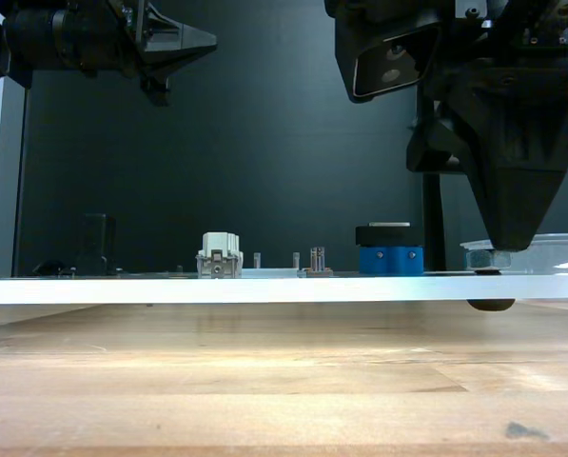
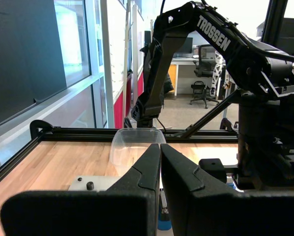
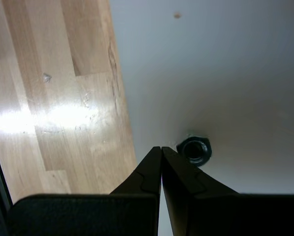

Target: Unfasten the M12 fastener and place in the container

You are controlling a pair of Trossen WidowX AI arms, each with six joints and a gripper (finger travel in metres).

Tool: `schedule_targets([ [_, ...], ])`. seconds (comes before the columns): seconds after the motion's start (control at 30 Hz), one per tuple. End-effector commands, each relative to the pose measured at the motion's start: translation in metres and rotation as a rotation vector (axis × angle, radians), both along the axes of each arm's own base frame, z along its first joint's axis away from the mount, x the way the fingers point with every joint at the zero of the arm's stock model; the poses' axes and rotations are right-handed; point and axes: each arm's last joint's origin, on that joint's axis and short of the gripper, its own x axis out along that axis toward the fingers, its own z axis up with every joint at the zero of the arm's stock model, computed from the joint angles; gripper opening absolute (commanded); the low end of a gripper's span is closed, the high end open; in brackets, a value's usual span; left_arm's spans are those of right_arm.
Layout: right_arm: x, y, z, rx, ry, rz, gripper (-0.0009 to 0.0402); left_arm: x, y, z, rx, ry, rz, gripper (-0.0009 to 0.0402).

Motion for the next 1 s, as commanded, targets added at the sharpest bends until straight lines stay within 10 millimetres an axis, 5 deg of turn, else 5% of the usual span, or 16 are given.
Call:
schedule_targets([
  [0.03,-0.001,0.000,-0.003,-0.005,0.008,0.001,0.0000,0.000,0.000,0.000,0.000,0.000,0.000,0.0000],
  [0.73,-0.004,-0.004,-0.006,-0.060,0.022,-0.023,0.0000,0.000,0.000,0.000,0.000,0.000,0.000,0.0000],
  [0.9,-0.011,-0.017,0.007,-0.378,-0.045,-0.220,0.0000,0.000,0.000,0.000,0.000,0.000,0.000,0.0000],
  [1.0,-0.010,-0.018,0.016,-0.409,-0.070,-0.223,0.0000,0.000,0.000,0.000,0.000,0.000,0.000,0.0000],
])
